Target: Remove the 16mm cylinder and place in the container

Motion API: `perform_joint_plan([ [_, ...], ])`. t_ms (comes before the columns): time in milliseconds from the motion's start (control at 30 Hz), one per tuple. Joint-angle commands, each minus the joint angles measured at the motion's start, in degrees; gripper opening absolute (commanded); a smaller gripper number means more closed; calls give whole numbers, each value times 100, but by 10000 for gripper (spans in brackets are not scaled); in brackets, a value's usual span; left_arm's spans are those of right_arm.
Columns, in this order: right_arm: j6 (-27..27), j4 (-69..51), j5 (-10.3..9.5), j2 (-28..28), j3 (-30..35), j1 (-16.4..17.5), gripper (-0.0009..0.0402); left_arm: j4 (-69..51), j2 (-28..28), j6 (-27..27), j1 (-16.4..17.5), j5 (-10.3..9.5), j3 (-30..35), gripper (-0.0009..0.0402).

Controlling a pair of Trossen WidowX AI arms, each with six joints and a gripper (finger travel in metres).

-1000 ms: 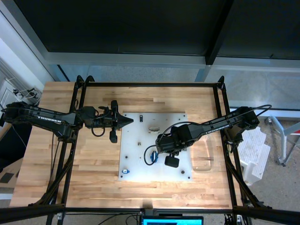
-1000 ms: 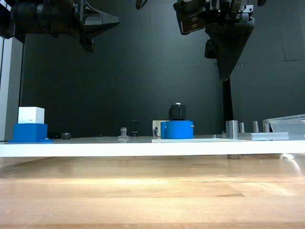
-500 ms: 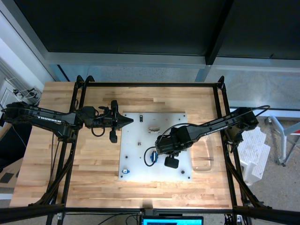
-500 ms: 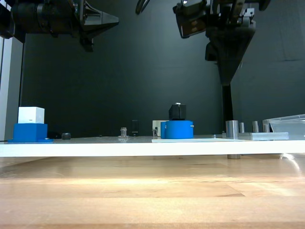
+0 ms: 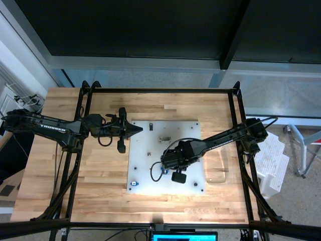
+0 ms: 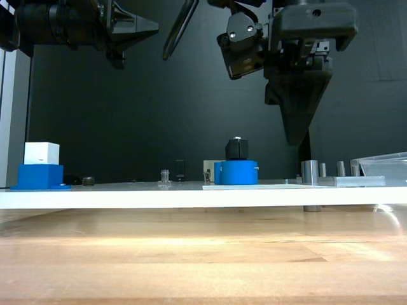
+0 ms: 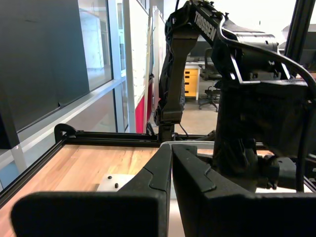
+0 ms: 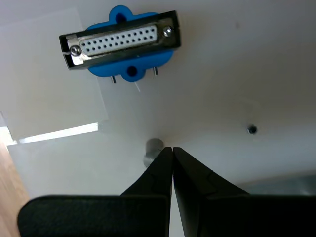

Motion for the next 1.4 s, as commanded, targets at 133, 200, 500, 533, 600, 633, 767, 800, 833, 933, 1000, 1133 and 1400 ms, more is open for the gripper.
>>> perform_joint_plan([
  [133, 0, 111, 9, 146, -2, 11, 0, 2, 0, 0, 0, 2, 0, 0],
  [200, 0, 210, 13, 146, -33, 11, 0, 2, 0, 0, 2, 2, 0, 0],
  [500, 2, 271, 13, 146, -61, 20, 0, 2, 0, 0, 0, 2, 0, 0],
  [533, 2, 273, 13, 146, -61, 22, 0, 2, 0, 0, 2, 4, 0, 0],
  [600, 0, 289, 59, 146, -79, 24, 0, 0, 2, 0, 0, 4, 0, 0],
  [633, 0, 321, 66, 146, -105, 24, 0, 0, 0, 0, 0, 4, 0, 0],
  [767, 11, 529, 59, 146, -284, 28, 0, 0, 0, 0, 2, 2, 0, 0],
  [800, 57, 599, 57, 146, -337, 35, 0, 0, 0, 0, 2, 2, 0, 0],
  [833, 90, 654, 57, 146, -380, 37, 0, 0, 0, 0, 0, 2, 0, 0],
  [933, 107, 734, 55, 146, -448, 46, 0, 2, 0, 0, 2, 2, 0, 0],
  [1000, 107, 745, 57, 146, -448, 48, 0, 2, 0, 0, 2, 2, 0, 0],
  [1133, 105, 752, 57, 146, -448, 48, 0, 2, 0, 0, 2, 2, 0, 0],
  [1400, 107, 752, 55, 146, -448, 50, 0, 2, 0, 0, 2, 2, 0, 0],
])
